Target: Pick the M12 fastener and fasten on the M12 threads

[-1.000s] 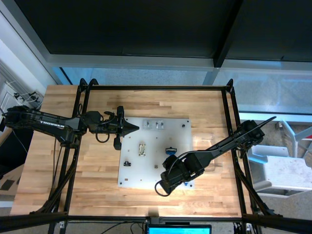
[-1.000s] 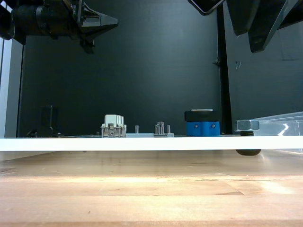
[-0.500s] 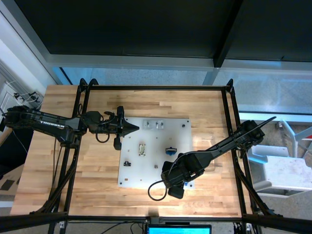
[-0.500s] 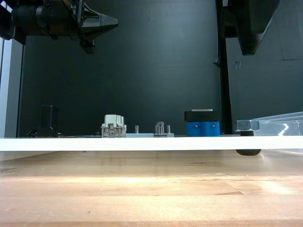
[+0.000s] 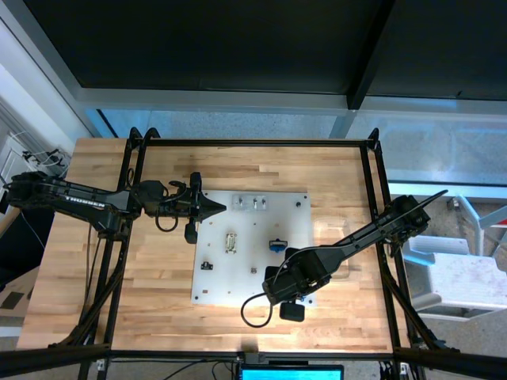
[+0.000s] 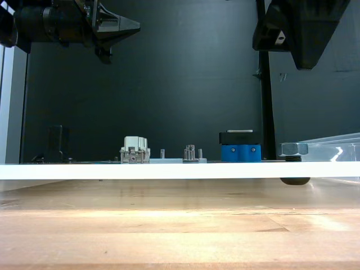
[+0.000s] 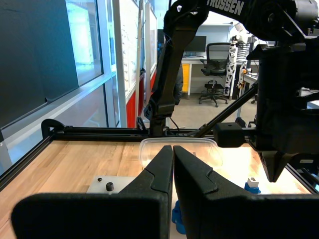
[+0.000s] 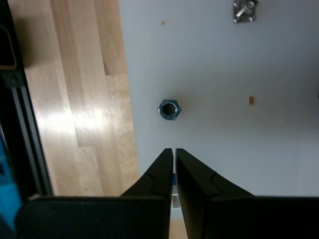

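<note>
m12 fastener (image 8: 169,109) sits on the white board (image 8: 224,149) near its edge by the wooden table (image 8: 75,74). low view shows it on top of the m12 threads (image 6: 293,159), so it's on its stud, with the clear tray (image 7: 179,141) behind it. my right gripper (image 8: 173,152) hangs well above the board, pointing down, tips just beside the nut in the wrist view and not touching it. its fingers are pressed together with nothing between them. my left gripper (image 7: 173,148) is parked high over the board's far left edge, fingers together, holding nothing.
</note>
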{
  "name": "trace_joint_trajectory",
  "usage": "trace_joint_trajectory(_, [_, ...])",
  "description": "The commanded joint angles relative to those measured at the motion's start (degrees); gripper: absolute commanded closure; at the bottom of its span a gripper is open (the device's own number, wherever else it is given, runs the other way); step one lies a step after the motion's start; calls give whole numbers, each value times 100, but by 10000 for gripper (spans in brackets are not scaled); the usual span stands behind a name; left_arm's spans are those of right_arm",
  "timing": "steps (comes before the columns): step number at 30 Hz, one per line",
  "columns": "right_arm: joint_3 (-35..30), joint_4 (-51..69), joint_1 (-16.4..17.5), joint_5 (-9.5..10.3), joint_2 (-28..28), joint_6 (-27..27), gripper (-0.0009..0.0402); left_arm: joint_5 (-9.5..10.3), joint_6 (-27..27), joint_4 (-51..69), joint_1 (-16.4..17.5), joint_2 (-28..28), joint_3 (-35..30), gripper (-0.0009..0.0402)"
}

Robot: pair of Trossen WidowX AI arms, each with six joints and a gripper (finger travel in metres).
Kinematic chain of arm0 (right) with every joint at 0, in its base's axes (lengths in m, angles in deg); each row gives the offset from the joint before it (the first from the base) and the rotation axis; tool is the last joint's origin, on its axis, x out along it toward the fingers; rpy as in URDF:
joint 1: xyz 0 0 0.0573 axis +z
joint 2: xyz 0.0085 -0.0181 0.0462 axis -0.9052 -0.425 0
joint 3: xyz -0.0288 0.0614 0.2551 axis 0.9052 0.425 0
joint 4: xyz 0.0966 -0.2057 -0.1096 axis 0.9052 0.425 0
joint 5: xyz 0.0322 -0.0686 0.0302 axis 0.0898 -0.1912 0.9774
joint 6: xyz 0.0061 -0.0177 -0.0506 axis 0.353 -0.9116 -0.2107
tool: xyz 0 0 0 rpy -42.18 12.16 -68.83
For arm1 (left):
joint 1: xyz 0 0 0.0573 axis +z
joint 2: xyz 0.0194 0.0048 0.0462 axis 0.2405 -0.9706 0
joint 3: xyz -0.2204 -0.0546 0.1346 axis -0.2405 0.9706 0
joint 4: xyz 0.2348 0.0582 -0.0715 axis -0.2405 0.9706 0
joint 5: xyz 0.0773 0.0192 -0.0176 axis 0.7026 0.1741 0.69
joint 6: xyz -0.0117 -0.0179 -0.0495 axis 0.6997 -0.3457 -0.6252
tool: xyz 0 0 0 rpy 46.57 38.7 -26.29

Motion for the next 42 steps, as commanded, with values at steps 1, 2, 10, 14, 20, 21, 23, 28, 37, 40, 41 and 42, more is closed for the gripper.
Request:
trace_joint_trajectory(1, [-9,-85,0,70,-190,-195,395,-2,2,-2,0,0,-2,393])
trace_joint_trajectory(2, [-9,-101,2,59,-238,-205,392,0,2,-2,0,0,-2,393])
trace_joint_trajectory(10, [-7,-175,4,42,-605,-345,393,0,2,-2,0,0,-2,393])
trace_joint_trajectory(14, [-7,-216,-7,-28,-713,-334,393,0,2,-2,0,0,-2,393])
trace_joint_trajectory(20, [-7,-260,-26,-105,-887,-317,393,0,2,-2,2,0,-2,393])
trace_joint_trajectory(21, [-7,-256,-26,-136,-887,-306,393,0,2,-2,0,0,-2,393])
trace_joint_trajectory(23, [-7,-245,-33,-170,-887,-297,393,0,2,-2,2,0,-2,393])
trace_joint_trajectory(28, [-7,-234,-68,-201,-887,-308,393,0,2,0,0,0,-2,393])
trace_joint_trajectory(37, [33,-260,-76,-302,-887,-317,393,0,2,-2,0,0,-2,393])
trace_joint_trajectory(40, [76,-319,-76,-295,-887,-308,393,0,2,-2,0,0,-2,393])
trace_joint_trajectory(41, [92,-341,-74,-291,-887,-304,393,0,2,-2,0,0,-2,393])
trace_joint_trajectory(42, [109,-356,-74,-291,-887,-291,393,0,2,-2,2,0,-2,393])
